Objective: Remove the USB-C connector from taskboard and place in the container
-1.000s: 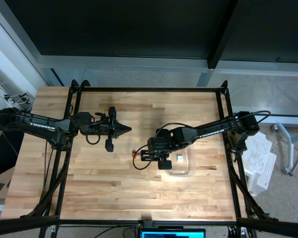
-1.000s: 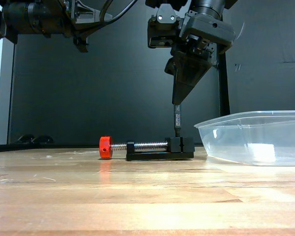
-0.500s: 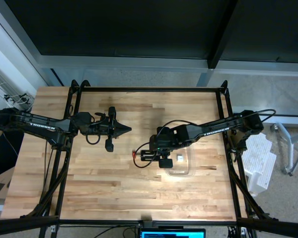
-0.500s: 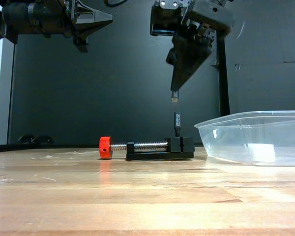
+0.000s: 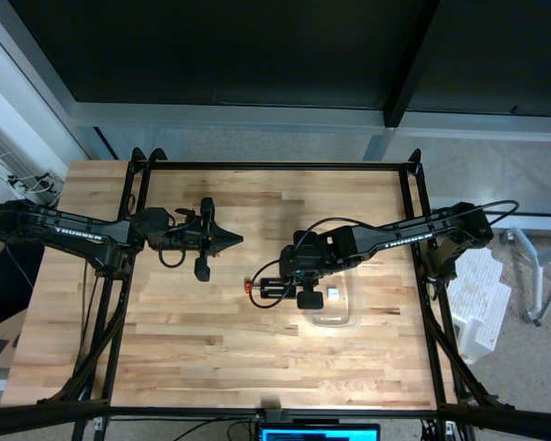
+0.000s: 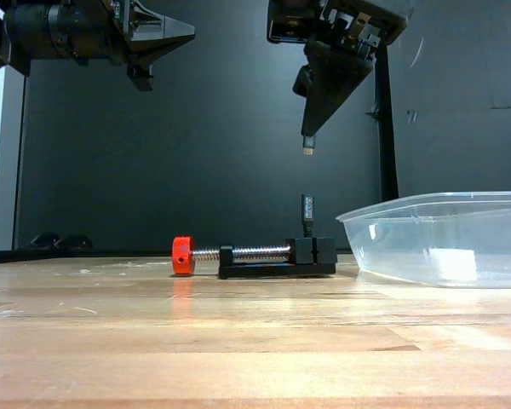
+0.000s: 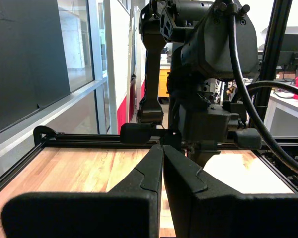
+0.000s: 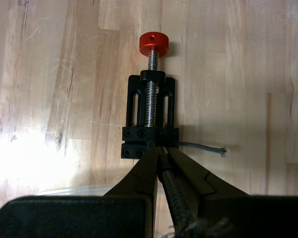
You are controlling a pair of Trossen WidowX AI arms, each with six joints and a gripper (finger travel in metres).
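From above, we see the right gripper (image 5: 298, 281) over the small black blocky taskboard with its red-orange knob (image 5: 268, 288). The taskboard sits just beside the clear, shallow, round-cornered plastic container (image 5: 349, 318) on the pale wooden table (image 5: 211, 331). The left gripper (image 5: 231, 241) hangs well apart, over the table's left half.

In the low view, the right gripper's jaws are pinched on the tiny thin dark USB-C connector (image 6: 308, 148). Its pale tip pokes out below the fingertips, in the air well above the taskboard. A short dark upright stub (image 6: 307, 210) stands in the fixture directly beneath. We judge the pull-out done and the carry in hand. We should travel sideways at this height so the piece clears the tub's rim, and loosen only above the container's middle.

The left wrist view shows the left gripper's jaws pressed together on nothing.

In the right wrist view, a dark braided cord (image 8: 170, 191) runs between the closed fingers, and a frayed grey cord (image 8: 203, 147) lies beside the taskboard. We cannot tell whether the two are joined, so we should move slowly, grip firmly and watch for drag.
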